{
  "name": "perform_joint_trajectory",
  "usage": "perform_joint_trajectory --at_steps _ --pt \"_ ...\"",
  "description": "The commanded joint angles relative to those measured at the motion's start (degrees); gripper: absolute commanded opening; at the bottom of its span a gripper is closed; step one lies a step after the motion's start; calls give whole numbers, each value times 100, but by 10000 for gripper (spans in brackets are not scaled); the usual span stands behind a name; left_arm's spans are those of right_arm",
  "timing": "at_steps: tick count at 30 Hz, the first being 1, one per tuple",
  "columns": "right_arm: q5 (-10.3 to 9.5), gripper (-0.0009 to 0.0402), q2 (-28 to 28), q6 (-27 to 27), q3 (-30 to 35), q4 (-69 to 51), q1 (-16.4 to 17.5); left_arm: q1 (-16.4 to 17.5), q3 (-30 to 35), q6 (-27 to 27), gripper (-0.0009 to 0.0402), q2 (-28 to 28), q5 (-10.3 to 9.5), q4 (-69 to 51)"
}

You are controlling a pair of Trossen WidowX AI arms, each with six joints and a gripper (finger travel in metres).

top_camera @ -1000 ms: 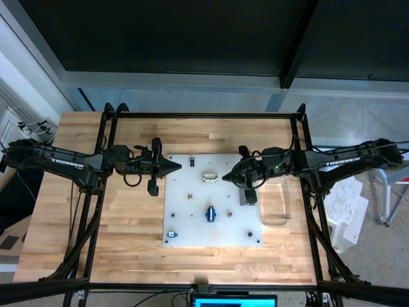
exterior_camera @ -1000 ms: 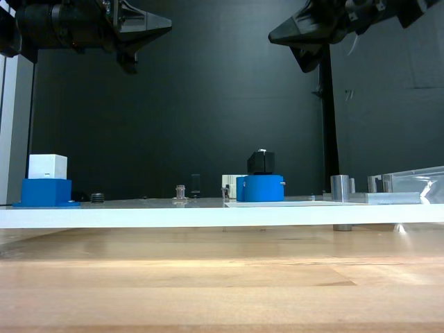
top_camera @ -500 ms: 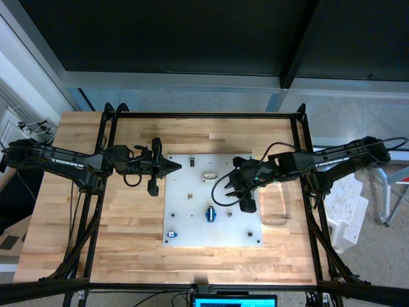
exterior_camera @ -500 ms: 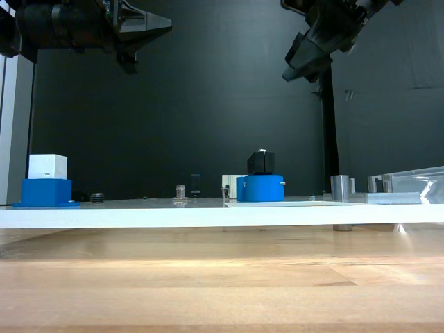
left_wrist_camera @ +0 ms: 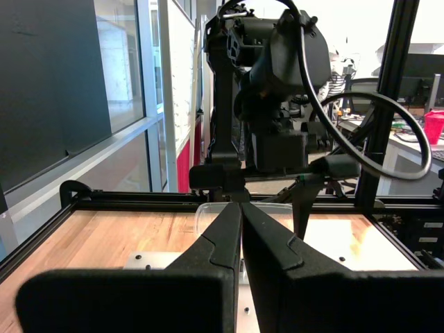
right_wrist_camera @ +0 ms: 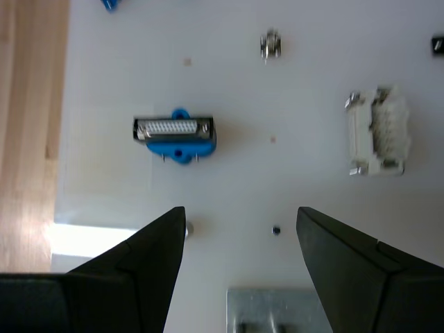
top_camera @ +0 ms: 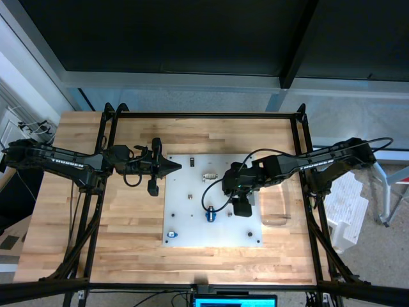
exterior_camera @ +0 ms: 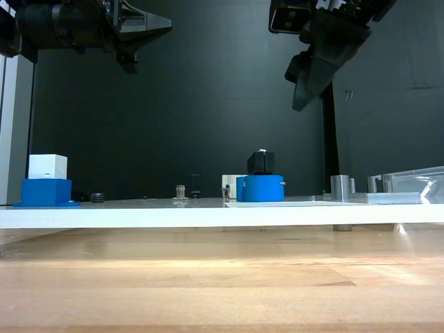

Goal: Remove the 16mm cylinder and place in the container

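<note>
Right now the right claw (right_wrist_camera: 239, 215) hangs high over the white board (top_camera: 185, 224), pointed down, fingers spread wide, holding nothing. The peg (exterior_camera: 340, 189) stands upright in the board, axis vertical, near the blue connector (right_wrist_camera: 175, 132) and the grey block (right_wrist_camera: 277, 312). Key relation: the peg is not centred between the fingers. In the right wrist view it peeks out at one fingertip's inner edge, well below the claw. Likely next move is a small sideways shift, then a straight drop. The right arm is nearer, reaching in from the right edge with its wrist bent down. The clear tub (top_camera: 276, 220) sits just beside the board's right edge. The left claw (left_wrist_camera: 241, 205) is parked level and high near the board's left edge, fingers pressed together.
</note>
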Motion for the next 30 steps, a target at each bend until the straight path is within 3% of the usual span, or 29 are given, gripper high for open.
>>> perform_joint_trajectory --at_steps 1,9,14,22,27,30 --pt "-2 224 216 107 219 -286 37 0 2 0 0 0 2 2" --pt "7 224 627 291 789 -922 133 2 2 0 0 0 2 2" --pt "109 224 798 748 1106 -1191 197 2 2 0 0 0 2 2" --pt "170 224 957 774 1180 -1285 424 2 2 0 0 0 2 2" --pt "404 224 1086 1119 1176 -1296 501 2 2 0 0 0 2 2" --pt "398 224 1161 1362 1180 -1311 516 0 2 0 0 0 2 2"
